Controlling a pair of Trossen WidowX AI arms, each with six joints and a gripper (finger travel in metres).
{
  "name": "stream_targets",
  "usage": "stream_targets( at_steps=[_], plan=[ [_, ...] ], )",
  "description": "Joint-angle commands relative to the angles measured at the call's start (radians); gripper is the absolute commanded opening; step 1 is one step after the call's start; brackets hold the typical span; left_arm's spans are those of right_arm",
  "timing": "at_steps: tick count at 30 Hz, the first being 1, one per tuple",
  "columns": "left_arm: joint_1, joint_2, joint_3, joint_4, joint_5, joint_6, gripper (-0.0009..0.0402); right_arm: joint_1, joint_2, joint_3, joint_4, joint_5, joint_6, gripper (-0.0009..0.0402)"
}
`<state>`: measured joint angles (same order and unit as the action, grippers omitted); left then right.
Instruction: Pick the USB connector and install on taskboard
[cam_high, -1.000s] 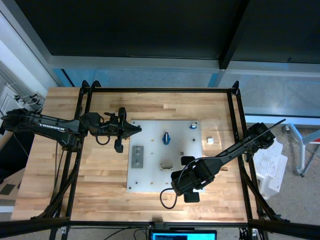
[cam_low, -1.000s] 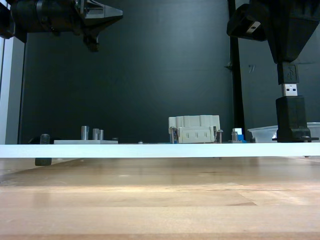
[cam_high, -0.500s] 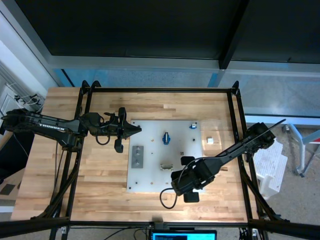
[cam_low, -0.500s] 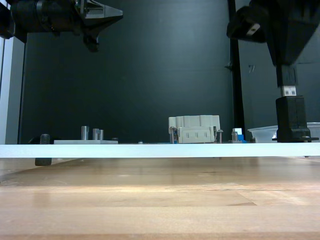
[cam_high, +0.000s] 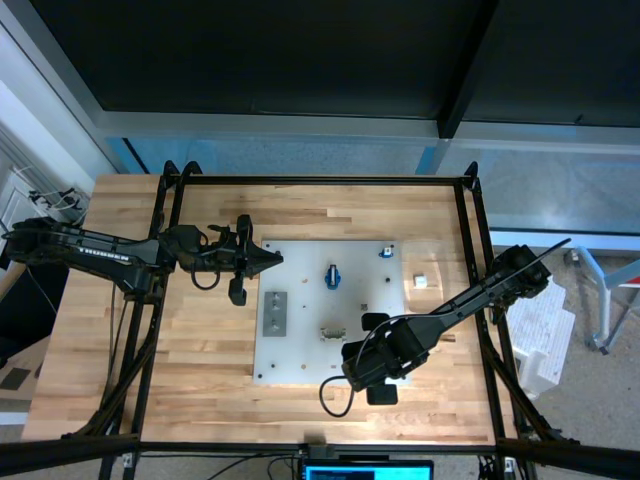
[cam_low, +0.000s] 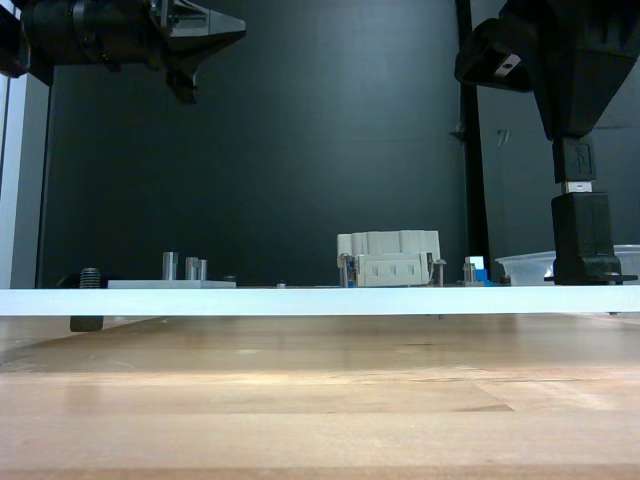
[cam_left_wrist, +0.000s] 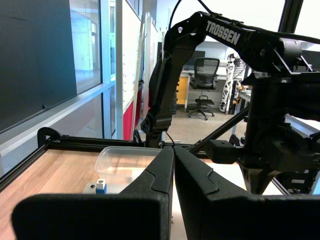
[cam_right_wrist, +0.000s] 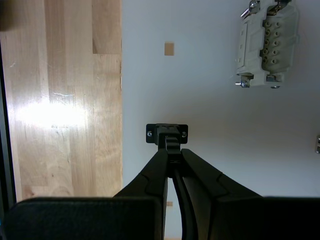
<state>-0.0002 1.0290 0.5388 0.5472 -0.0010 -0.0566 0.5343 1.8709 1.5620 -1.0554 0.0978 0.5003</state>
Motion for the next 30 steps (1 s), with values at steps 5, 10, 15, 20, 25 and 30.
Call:
stream_targets(
  at_steps=[5, 10, 15, 20, 25, 30],
  plan=[
    [0.0, 0.0, 0.0, 0.0, 0.0, 0.0, 0.0, 0.001, 0.003, -0.045, 0.047, -0.012, 0.0, 0.0],
    [0.0, 0.0, 0.0, 0.0, 0.0, 0.0, 0.0, 0.001, -0.002, -0.045, 0.047, -0.012, -0.001, 0.0],
    [0.0, 0.0, 0.0, 0.0, 0.0, 0.0, 0.0, 0.002, -0.006, -0.045, 0.047, -0.012, -0.001, 0.0],
    [0.0, 0.0, 0.0, 0.0, 0.0, 0.0, 0.0, 0.003, -0.013, -0.045, 0.048, -0.012, -0.001, 0.0001],
    [0.0, 0.0, 0.0, 0.0, 0.0, 0.0, 0.0, 0.003, -0.018, -0.045, 0.05, -0.012, -0.001, 0.0016],
    [0.0, 0.0, 0.0, 0.0, 0.0, 0.0, 0.0, 0.003, -0.018, -0.038, 0.052, -0.011, 0.0, 0.0056]
  ],
)
